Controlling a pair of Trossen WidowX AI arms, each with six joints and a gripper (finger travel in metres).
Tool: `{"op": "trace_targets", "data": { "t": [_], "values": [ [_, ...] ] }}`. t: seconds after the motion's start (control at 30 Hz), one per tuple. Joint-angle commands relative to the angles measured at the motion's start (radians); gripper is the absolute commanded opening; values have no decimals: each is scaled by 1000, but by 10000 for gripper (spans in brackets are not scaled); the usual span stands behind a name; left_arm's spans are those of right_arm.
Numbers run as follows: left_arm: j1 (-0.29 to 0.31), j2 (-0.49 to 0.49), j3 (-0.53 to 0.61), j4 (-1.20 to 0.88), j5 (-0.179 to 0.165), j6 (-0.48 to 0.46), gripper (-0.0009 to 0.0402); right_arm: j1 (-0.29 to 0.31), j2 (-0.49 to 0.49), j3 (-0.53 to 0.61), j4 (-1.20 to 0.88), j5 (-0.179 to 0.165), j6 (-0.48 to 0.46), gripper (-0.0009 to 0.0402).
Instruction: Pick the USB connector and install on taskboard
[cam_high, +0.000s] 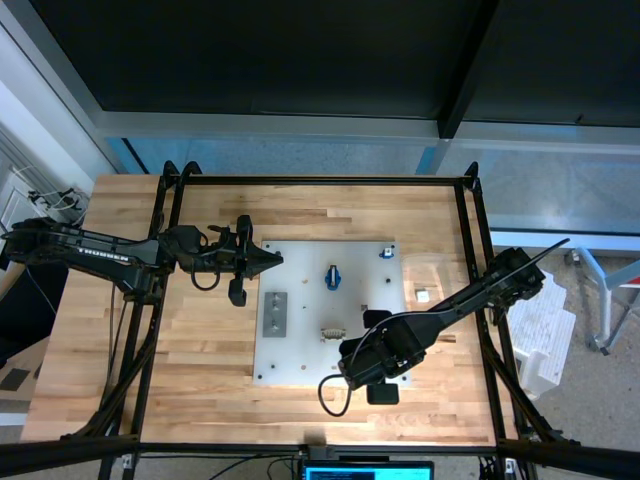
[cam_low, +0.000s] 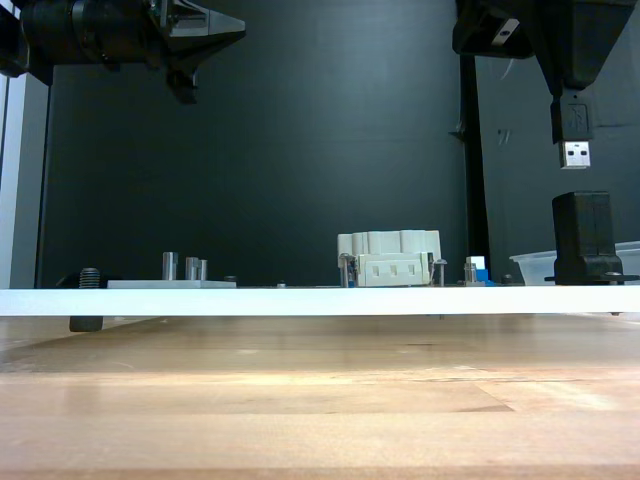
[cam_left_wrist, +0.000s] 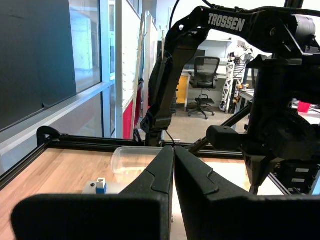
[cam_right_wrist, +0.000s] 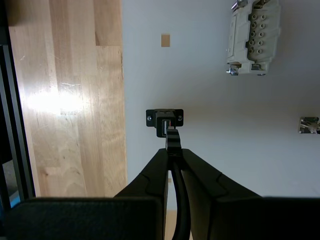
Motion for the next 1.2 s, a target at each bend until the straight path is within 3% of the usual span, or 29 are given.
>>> {"op": "trace_targets", "data": {
  "t": [0.03, 1.2],
  "values": [
    [0, 0, 0, 0, 0, 0, 0, 2, 13, 11, 0, 3, -8, 0],
    [0, 0, 0, 0, 0, 0, 0, 18, 30, 5, 3, 18, 0, 0]
  ]
}}
